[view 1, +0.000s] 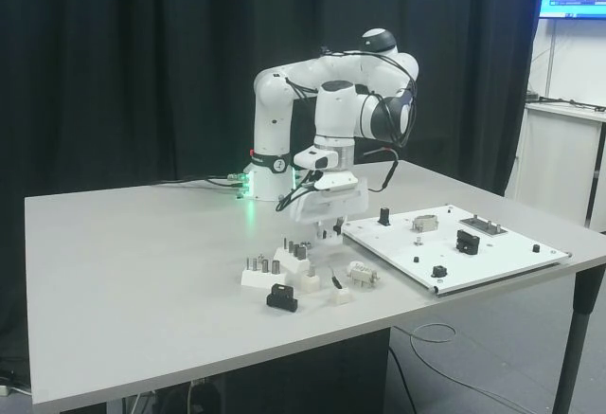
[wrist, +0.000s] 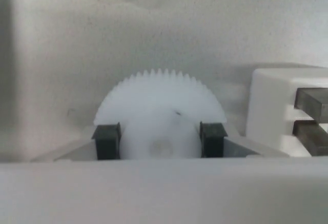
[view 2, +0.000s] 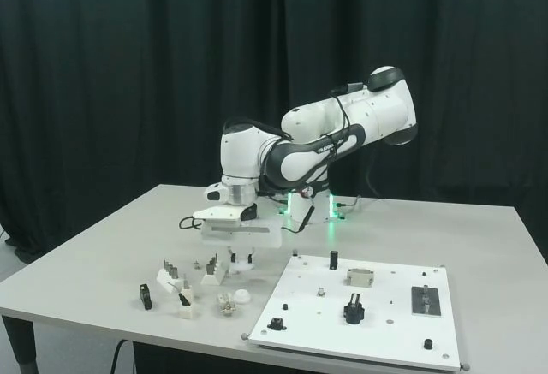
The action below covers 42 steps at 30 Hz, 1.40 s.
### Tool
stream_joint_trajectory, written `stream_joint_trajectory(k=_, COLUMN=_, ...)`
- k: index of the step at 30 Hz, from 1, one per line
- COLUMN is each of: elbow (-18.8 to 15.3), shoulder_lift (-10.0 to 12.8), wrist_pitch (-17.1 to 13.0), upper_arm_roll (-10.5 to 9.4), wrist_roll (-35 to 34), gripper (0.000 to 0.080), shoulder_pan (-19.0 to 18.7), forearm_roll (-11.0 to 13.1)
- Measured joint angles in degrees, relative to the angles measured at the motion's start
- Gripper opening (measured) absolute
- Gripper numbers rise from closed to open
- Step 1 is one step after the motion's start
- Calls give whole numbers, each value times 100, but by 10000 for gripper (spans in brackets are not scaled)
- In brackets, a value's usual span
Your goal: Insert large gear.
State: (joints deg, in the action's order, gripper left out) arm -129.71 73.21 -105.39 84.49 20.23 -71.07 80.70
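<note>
While the black-padded jaws clamp the large white toothed plastic gear (wrist: 160, 112) across its hub, above the grey tabletop (view 1: 133, 262), it seems light, stiff, slippery; the assembly board lies toward three o'clock.

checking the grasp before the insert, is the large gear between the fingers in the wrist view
Yes, the large gear sits between the two black fingers, one on each side of it.

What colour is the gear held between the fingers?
White; the gear shows best in the wrist view.
</note>
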Motion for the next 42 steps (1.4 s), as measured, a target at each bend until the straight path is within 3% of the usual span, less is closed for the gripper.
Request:
stream_joint_trajectory(k=14, elbow=114, shoulder_lift=-19, wrist_pitch=85, upper_arm_roll=98, wrist_roll=-157, gripper=330, shoulder_pan=3, forearm_roll=-28)
stream_joint_trajectory(k=30, elbow=570, shoulder_lift=-30, wrist_pitch=1034, upper_arm_roll=533, wrist_roll=-815, gripper=330, shoulder_pan=-259, forearm_roll=-98)
stream_joint_trajectory(k=42, elbow=990, shoulder_lift=-111, wrist_pitch=1309, upper_arm_roll=603, wrist_roll=-1814, gripper=330, shoulder_pan=-777, forearm_roll=-153)
